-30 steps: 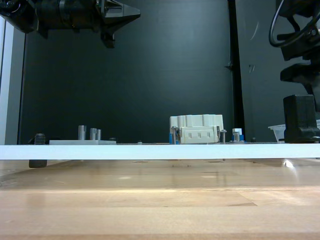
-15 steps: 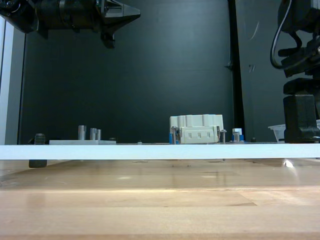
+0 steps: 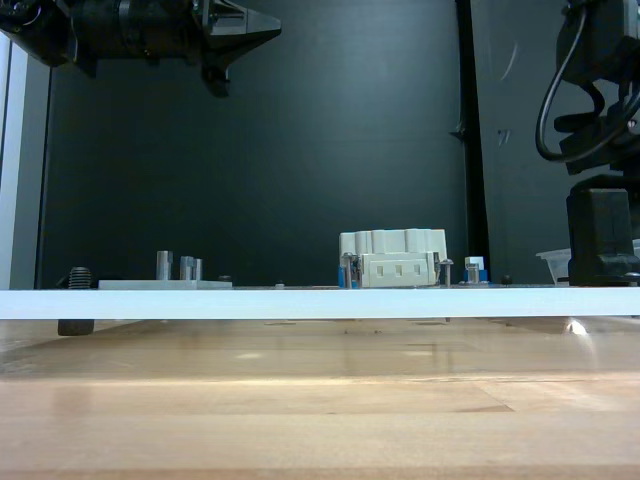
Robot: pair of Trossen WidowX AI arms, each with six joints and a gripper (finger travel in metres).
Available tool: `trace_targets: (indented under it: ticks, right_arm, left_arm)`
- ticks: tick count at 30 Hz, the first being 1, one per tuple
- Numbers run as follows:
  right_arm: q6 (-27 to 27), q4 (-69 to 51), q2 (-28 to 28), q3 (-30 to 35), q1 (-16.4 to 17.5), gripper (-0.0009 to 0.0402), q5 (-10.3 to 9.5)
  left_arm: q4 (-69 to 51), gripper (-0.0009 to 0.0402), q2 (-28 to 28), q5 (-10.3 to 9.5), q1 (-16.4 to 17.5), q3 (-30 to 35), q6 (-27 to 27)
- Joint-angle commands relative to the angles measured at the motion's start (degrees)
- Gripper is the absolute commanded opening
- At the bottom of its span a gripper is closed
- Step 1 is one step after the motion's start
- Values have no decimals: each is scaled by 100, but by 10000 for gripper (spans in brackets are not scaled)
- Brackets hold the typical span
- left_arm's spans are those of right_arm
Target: Pick the HAN10E connector and install on the hub
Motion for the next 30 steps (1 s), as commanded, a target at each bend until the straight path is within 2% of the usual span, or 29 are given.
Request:
trace_targets:
  ticks: [1, 22, 26, 30]
  right_arm:
    - [0, 92, 0, -109, 15, 236, -4]
    - [0, 162, 26, -212, 24, 233, -2]
    - [0, 175, 26, -212, 24, 209, -2]
    - [0, 179, 24, -192, 24, 166, -2]
  left_arm:
    - [2, 0, 2, 2, 0, 2, 0]
    - [2, 0, 2, 2, 2, 2, 0]
    - [2, 0, 2, 2, 0, 2, 0]
    - [2, 0, 2, 2, 0, 2, 0]
